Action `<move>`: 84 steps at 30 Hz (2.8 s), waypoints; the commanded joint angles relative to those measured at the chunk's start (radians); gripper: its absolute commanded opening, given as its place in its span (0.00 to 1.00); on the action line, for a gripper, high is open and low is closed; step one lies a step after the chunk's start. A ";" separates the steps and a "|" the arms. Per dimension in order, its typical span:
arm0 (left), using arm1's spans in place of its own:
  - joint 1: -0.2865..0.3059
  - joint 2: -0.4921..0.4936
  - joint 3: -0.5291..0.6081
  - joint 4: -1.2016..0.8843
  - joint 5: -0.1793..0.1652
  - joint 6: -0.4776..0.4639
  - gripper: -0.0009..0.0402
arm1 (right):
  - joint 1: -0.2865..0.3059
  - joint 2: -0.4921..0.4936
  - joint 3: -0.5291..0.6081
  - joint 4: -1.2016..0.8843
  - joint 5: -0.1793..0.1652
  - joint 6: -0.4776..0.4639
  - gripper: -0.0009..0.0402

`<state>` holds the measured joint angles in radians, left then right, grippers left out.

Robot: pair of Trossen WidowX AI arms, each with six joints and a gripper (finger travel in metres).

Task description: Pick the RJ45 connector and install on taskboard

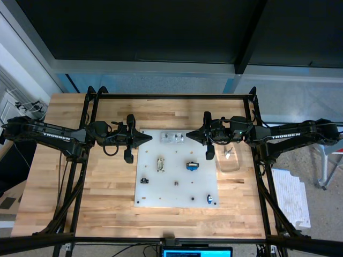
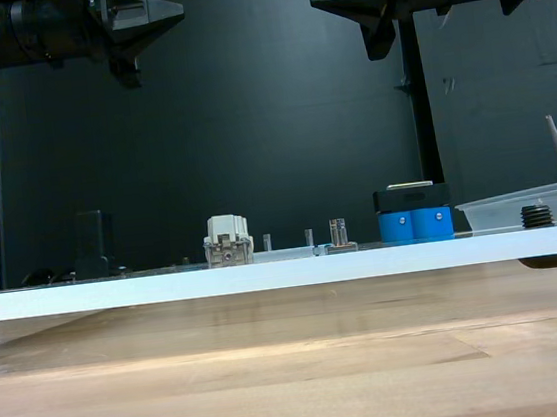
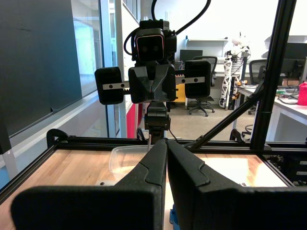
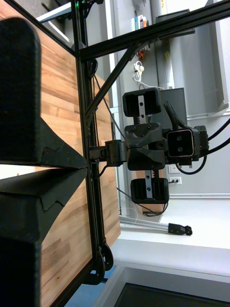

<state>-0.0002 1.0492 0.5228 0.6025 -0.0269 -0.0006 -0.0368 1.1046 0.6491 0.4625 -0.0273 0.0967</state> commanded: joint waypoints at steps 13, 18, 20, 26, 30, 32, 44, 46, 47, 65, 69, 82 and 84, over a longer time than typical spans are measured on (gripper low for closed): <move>0.000 0.000 0.000 0.000 0.000 0.000 0.02 | 0.000 -0.013 0.014 -0.012 -0.023 0.004 0.02; 0.000 0.000 0.000 0.000 0.000 0.001 0.02 | -0.002 -0.080 0.056 -0.238 -0.017 -0.002 0.02; 0.000 0.000 0.000 0.000 0.000 0.000 0.02 | -0.003 -0.107 0.084 -0.359 -0.016 -0.010 0.02; 0.000 0.000 0.000 0.000 0.000 0.001 0.02 | -0.005 -0.171 0.156 -0.699 -0.014 -0.032 0.02; 0.000 0.000 0.000 0.000 0.000 0.000 0.02 | -0.005 -0.201 0.205 -0.900 -0.014 -0.055 0.02; 0.000 0.000 0.000 0.000 0.000 0.000 0.02 | -0.005 -0.213 0.230 -0.992 -0.014 -0.064 0.02; 0.000 0.000 0.000 0.000 0.000 0.000 0.02 | -0.005 -0.240 0.342 -1.502 0.018 -0.166 0.02; 0.000 0.000 0.000 0.000 0.000 0.000 0.02 | -0.005 -0.240 0.348 -1.576 0.024 -0.194 0.03; 0.000 0.000 0.000 0.000 0.000 0.000 0.02 | -0.007 -0.240 0.349 -1.610 0.038 -0.207 0.04; 0.000 0.000 0.000 0.000 0.000 0.001 0.02 | -0.009 -0.256 0.317 -1.801 0.114 -0.254 0.28; 0.000 0.000 0.000 0.000 0.000 0.000 0.02 | -0.010 -0.253 0.290 -1.773 0.114 -0.264 0.35; 0.000 0.000 0.000 0.000 0.000 0.001 0.02 | -0.043 -0.251 0.143 -1.650 0.108 -0.326 0.52; 0.000 0.000 0.000 0.000 0.000 0.000 0.02 | -0.051 -0.248 0.126 -1.637 0.102 -0.339 0.52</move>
<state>-0.0002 1.0489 0.5228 0.6022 -0.0273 -0.0002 -0.0841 0.8551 0.7856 -1.1831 0.0818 -0.2340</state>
